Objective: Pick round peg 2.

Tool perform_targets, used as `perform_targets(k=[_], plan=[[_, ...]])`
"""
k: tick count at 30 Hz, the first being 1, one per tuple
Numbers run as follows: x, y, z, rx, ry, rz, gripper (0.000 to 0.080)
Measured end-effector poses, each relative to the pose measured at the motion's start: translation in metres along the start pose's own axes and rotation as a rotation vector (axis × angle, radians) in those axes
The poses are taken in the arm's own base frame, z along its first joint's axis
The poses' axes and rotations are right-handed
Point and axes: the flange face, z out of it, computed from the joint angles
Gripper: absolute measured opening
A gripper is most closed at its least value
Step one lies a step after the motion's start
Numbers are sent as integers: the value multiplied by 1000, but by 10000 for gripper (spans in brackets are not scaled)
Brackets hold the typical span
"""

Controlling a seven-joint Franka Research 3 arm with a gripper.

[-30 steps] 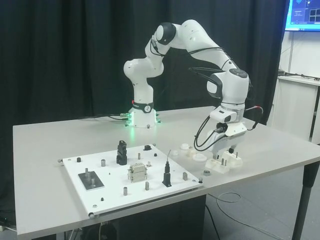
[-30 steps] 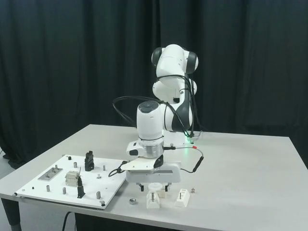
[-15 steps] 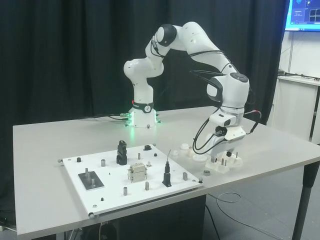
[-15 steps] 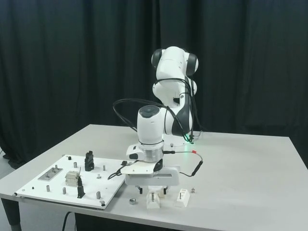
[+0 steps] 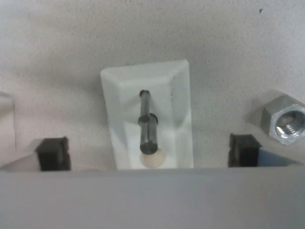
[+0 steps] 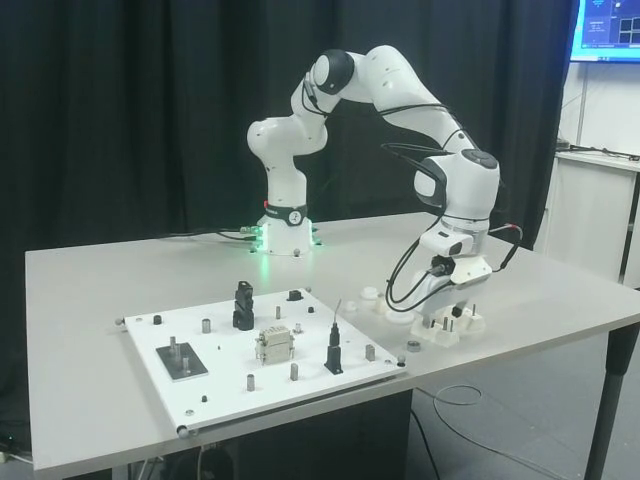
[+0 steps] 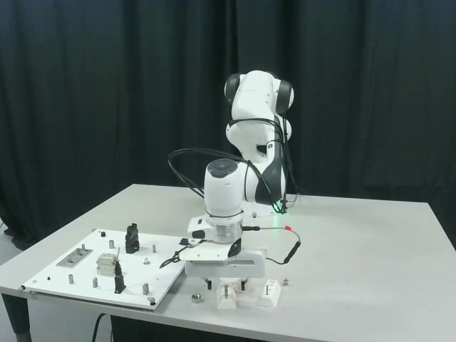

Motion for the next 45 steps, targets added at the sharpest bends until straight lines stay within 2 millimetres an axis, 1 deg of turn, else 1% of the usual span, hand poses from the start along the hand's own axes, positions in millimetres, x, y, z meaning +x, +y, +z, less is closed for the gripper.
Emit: perform_targets(k=[2, 3, 8, 9, 15, 16, 17, 18, 23, 24, 36, 45], plan=[[0, 0, 0, -1, 2, -1, 800], [0, 0, -1, -2, 3, -2, 692], [1, -2, -4, -8, 15, -13, 692], [1, -3, -5, -8, 16, -16, 528], [0, -8, -8, -10, 26, -33, 528], [0, -8, -8, -9, 27, -34, 360], [-1, -9, -9, -9, 27, -36, 360], [-1, -10, -9, -9, 28, -37, 200], [-1, -10, -9, -11, 30, -40, 200], [-1, -10, -9, -12, 31, -40, 57], [0, -9, -10, -30, 40, -53, 56], [2, -9, -19, -46, 26, -54, 56]])
